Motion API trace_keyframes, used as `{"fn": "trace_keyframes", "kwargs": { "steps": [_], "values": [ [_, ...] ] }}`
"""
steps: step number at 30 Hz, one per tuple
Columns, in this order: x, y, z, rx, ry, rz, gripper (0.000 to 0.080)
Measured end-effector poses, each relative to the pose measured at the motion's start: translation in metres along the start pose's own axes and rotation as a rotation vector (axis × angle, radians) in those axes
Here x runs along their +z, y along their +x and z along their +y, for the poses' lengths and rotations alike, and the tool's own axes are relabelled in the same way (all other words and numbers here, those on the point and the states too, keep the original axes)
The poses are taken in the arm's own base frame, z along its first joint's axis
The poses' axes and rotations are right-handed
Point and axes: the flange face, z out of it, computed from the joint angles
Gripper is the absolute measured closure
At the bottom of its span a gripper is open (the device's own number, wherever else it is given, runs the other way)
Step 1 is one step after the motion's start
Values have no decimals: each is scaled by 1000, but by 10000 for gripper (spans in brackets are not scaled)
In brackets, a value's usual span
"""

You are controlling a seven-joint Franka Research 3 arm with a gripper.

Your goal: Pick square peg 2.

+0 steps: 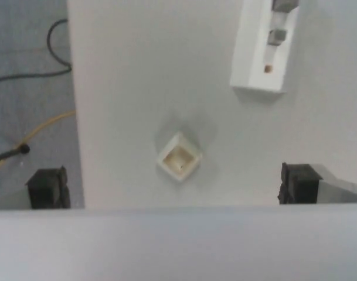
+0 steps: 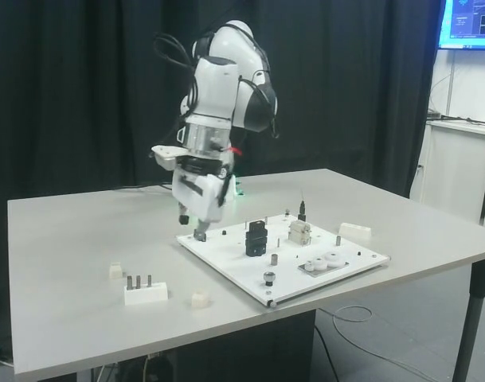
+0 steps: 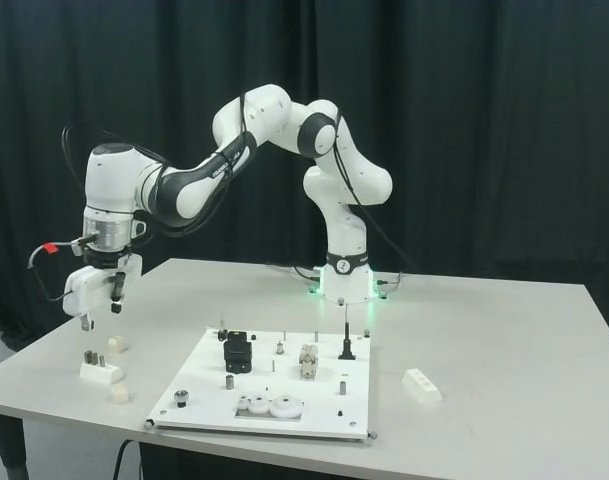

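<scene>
A white holder block (image 1: 254,58) lies on the grey table near its left end, with small grey square pegs (image 1: 278,36) standing in it. I cannot tell which one is square peg 2. The room views show the same holder (image 2: 144,294) (image 3: 101,374) with its pegs (image 2: 138,280) upright. My gripper (image 1: 172,186) (image 2: 193,226) (image 3: 101,315) hangs well above the table beside the holder, open and holding nothing. Directly beneath it sits a small white square cup (image 1: 179,156) (image 3: 116,344), between the black fingertips (image 1: 298,183).
A second small white cube (image 2: 199,300) lies near the table's front edge. The white assembly board (image 2: 226,248) carries a black block (image 2: 256,238), gears and posts. A white block (image 2: 354,232) lies further right. Past the table edge (image 1: 76,117), cables (image 1: 55,52) run over the floor.
</scene>
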Motion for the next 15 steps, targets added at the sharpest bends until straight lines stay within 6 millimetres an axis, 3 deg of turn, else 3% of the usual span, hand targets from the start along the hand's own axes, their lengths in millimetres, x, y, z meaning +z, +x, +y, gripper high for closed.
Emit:
{"fn": "trace_keyframes", "kwargs": {
  "steps": [15],
  "values": [
    [24,37,-11,146,-6,54,3]
  ]
}}
